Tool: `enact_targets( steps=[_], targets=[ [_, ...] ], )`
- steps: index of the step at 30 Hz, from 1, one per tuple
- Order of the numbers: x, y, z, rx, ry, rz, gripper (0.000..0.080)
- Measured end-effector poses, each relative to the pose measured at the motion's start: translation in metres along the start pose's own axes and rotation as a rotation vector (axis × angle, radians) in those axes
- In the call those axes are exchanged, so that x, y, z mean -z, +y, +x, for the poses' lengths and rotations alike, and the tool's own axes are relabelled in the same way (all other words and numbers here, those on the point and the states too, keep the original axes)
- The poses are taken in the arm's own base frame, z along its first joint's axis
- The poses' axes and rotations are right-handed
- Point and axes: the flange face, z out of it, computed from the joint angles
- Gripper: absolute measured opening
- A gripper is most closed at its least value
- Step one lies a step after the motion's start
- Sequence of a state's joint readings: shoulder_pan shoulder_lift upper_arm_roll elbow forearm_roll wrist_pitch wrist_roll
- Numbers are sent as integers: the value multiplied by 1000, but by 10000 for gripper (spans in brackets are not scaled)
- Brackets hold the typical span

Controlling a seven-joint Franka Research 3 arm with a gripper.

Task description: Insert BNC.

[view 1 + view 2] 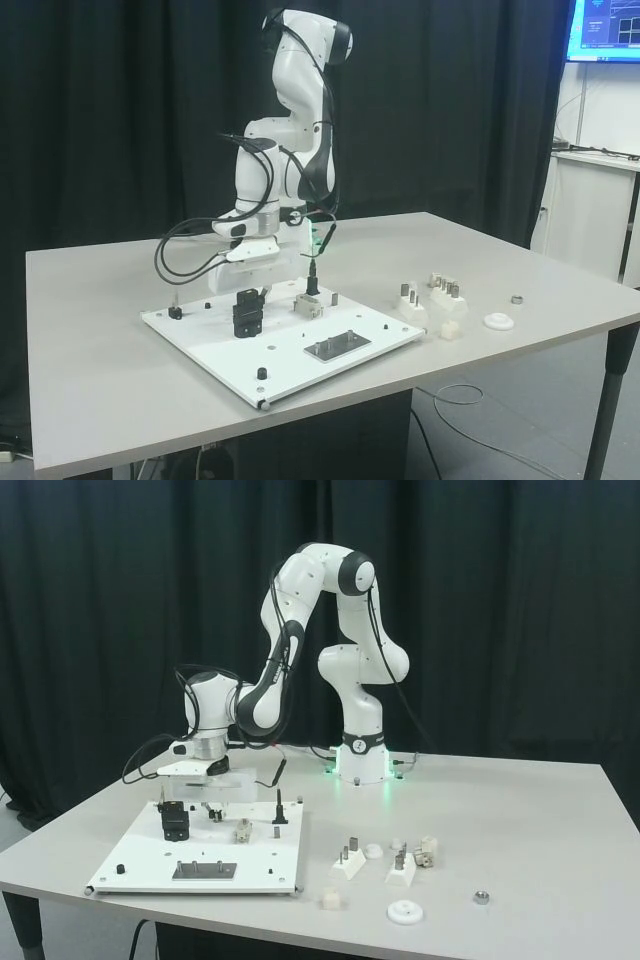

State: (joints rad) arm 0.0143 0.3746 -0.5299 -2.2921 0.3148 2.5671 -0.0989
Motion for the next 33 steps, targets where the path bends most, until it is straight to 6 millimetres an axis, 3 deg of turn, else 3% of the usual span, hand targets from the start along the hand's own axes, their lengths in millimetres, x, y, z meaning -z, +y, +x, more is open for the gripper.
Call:
enact_targets(
  steps=[33],
  targets=[
    [0, 1, 0, -347, 0, 0, 125]
  ],
)
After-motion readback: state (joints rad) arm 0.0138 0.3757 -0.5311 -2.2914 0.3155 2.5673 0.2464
